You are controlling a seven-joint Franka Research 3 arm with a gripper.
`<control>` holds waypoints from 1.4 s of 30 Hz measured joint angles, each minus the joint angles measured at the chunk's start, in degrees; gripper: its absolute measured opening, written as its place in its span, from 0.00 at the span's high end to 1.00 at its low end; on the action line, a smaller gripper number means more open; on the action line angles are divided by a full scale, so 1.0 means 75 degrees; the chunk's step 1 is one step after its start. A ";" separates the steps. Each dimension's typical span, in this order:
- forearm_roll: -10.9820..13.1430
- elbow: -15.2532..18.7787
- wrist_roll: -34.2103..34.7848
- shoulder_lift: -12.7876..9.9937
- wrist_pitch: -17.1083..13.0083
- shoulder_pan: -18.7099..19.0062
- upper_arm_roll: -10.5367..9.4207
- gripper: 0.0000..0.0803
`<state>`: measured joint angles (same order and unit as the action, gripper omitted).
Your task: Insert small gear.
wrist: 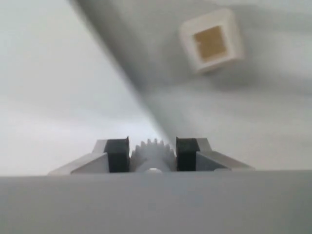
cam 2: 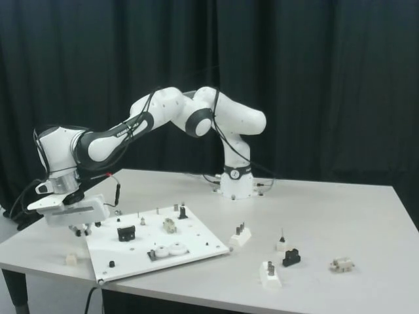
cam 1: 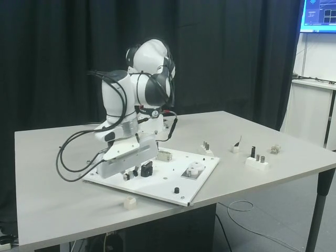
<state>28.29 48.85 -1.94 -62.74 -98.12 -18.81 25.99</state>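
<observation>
While arm hangs over board edge, fingers clamped on small gear, gear between pads.

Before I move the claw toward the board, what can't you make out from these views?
- Small gear: the wrist view shows it clamped in the claw, but its lower half is hidden behind the grey ledge in front of the camera.
- In both room views the wrist housing hides the claw and gear.
- Target peg on the white board: too small to pick out in the second room view.
- Small white block: blurred in the wrist view; its function is unclear.
</observation>
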 joint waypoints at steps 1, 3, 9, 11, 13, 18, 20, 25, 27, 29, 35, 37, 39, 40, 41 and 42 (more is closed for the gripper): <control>0.0021 0.0006 0.0034 0.0017 0.0071 0.0031 0.0019 0.75; 0.0068 0.0015 0.0121 0.0048 0.0235 0.0105 0.0080 0.75; 0.0284 0.0061 0.0615 0.0105 0.0647 0.0355 0.0340 0.75; 0.0378 0.0085 0.0780 0.0118 0.0768 0.0444 0.0436 0.75; 0.0463 0.0103 0.0901 0.0121 0.0879 0.0537 0.0535 0.75; 0.0666 0.0174 0.1295 0.0123 0.1067 0.0765 0.0758 0.75; 0.0734 0.0228 0.1447 0.0130 0.1122 0.0860 0.0836 0.75; 0.0925 0.0381 0.1892 0.0146 0.1238 0.1079 0.0997 0.75; 0.1004 0.0448 0.2059 0.0155 0.1304 0.1167 0.1055 0.75; 0.1063 0.0523 0.2214 0.0170 0.1345 0.1252 0.1105 0.75; 0.1105 0.0880 0.2607 0.0326 0.1435 0.1498 0.1133 0.75; 0.1105 0.1018 0.2692 0.0393 0.1448 0.1576 0.1135 0.75; 0.1105 0.1190 0.2802 0.0483 0.1452 0.1671 0.1135 0.75; 0.1105 0.1279 0.2851 0.0529 0.1452 0.1718 0.1136 0.75; 0.1105 0.1355 0.2887 0.0568 0.1452 0.1759 0.1139 0.75; 0.1105 0.1445 0.2928 0.0618 0.1452 0.1808 0.1143 0.75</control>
<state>36.58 59.68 20.02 -58.11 -87.23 -5.24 34.56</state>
